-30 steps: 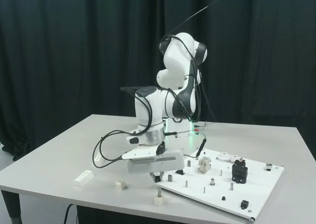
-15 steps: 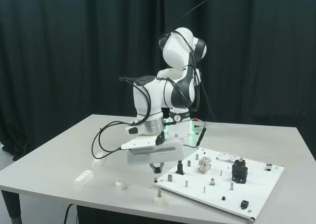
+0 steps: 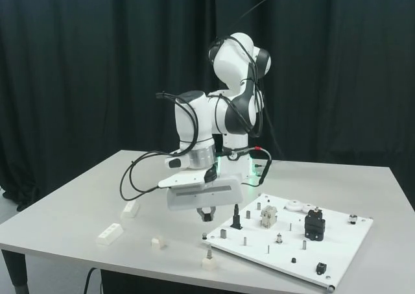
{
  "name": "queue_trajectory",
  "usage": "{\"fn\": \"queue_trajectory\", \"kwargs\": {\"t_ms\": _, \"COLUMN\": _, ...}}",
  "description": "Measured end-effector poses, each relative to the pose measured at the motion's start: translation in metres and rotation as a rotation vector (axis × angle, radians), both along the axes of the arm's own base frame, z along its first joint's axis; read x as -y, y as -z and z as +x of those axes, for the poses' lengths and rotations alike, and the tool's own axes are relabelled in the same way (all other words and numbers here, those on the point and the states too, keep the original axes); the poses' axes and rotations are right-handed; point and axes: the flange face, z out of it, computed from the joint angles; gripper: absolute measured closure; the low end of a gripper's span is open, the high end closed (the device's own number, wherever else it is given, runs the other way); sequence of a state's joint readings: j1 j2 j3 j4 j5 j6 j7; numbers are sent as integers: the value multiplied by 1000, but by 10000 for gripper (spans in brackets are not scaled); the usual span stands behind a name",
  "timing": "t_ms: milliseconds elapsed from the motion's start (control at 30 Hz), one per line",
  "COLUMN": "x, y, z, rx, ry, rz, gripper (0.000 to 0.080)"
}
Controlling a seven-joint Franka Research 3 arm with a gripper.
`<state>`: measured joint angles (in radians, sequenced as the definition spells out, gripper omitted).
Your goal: Pick Ethernet.
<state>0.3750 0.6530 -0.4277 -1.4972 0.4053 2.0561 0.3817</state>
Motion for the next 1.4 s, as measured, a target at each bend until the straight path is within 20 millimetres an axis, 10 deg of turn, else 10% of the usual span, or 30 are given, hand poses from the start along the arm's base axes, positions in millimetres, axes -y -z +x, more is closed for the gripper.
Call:
{"fn": "queue_trajectory", "kwargs": {"t_ms": 867, "x": -1, "y": -23, "z": 5, "rx": 32, "ry": 20, "rz": -22, "gripper": 801}}
{"fn": "queue_trajectory", "kwargs": {"t_ms": 900, "x": -2, "y": -23, "z": 5, "rx": 33, "ry": 18, "rz": -22, "gripper": 499}}
{"fn": "queue_trajectory", "kwargs": {"t_ms": 1100, "x": -4, "y": -21, "z": 7, "rx": 48, "ry": 65, "rz": -25, "gripper": 499}}
{"fn": "queue_trajectory", "kwargs": {"t_ms": 1133, "x": -4, "y": -20, "z": 8, "rx": 51, "ry": 77, "rz": -26, "gripper": 153}}
{"fn": "queue_trajectory", "kwargs": {"t_ms": 1400, "x": -5, "y": -8, "z": 10, "rx": 48, "ry": 164, "rz": -35, "gripper": 35}}
